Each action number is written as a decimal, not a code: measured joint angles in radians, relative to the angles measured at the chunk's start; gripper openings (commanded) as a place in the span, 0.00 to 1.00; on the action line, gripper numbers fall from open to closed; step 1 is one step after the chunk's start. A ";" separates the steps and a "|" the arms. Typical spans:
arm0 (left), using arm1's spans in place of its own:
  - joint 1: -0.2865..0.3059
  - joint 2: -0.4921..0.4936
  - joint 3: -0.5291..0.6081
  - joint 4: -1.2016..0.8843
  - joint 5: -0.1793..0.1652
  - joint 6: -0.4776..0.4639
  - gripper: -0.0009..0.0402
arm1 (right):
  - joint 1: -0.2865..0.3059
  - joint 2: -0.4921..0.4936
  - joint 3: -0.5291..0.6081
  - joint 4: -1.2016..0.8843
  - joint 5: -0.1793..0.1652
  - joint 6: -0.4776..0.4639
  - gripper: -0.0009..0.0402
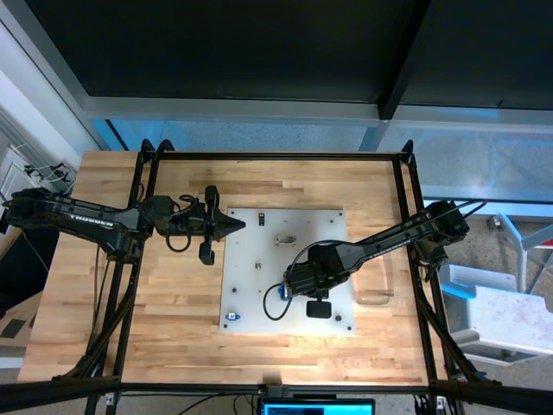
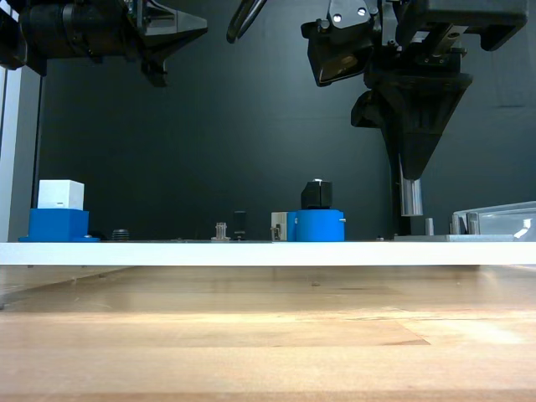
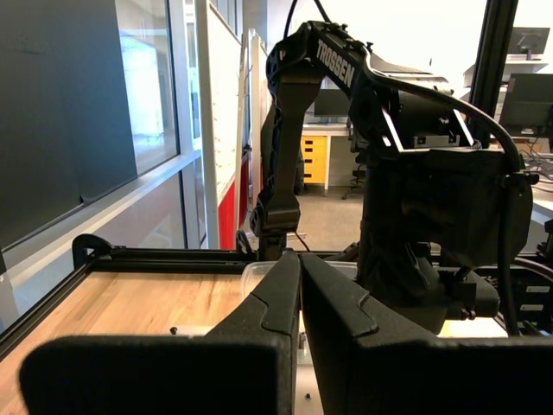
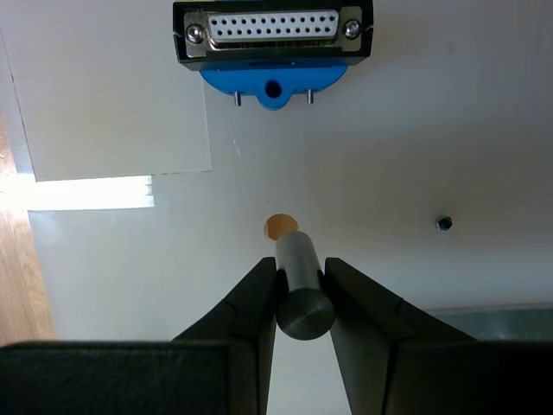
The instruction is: Pick the 16mm cylinder and place it in the taskboard
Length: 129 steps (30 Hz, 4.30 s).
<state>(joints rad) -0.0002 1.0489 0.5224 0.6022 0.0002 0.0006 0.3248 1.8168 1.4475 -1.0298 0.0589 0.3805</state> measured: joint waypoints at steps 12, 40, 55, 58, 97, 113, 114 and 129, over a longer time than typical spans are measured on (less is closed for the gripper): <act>0.000 0.000 0.000 0.000 0.000 0.000 0.02 | 0.002 0.010 0.000 0.008 0.000 0.003 0.08; 0.000 0.000 0.000 0.000 0.000 0.000 0.02 | 0.013 0.036 -0.006 0.028 0.001 0.006 0.08; 0.000 0.000 0.000 0.000 0.000 0.000 0.02 | 0.016 0.036 -0.015 0.040 0.001 0.006 0.08; 0.000 0.000 0.000 0.000 0.000 0.000 0.02 | 0.016 0.037 -0.015 0.042 0.001 0.007 0.08; 0.000 0.000 0.000 0.000 0.000 0.000 0.02 | 0.017 0.043 -0.019 0.049 0.001 0.006 0.08; 0.000 0.000 0.000 0.000 0.000 0.000 0.02 | 0.017 0.042 -0.031 0.056 0.008 0.006 0.08; 0.000 0.000 0.000 0.000 0.000 0.000 0.02 | 0.017 0.042 -0.032 0.057 0.009 0.006 0.08; 0.000 0.000 0.000 0.000 0.000 0.000 0.02 | 0.018 0.042 -0.061 0.099 0.023 0.006 0.08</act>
<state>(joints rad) -0.0002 1.0489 0.5228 0.6022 -0.0002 0.0006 0.3424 1.8591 1.3861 -0.9310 0.0818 0.3866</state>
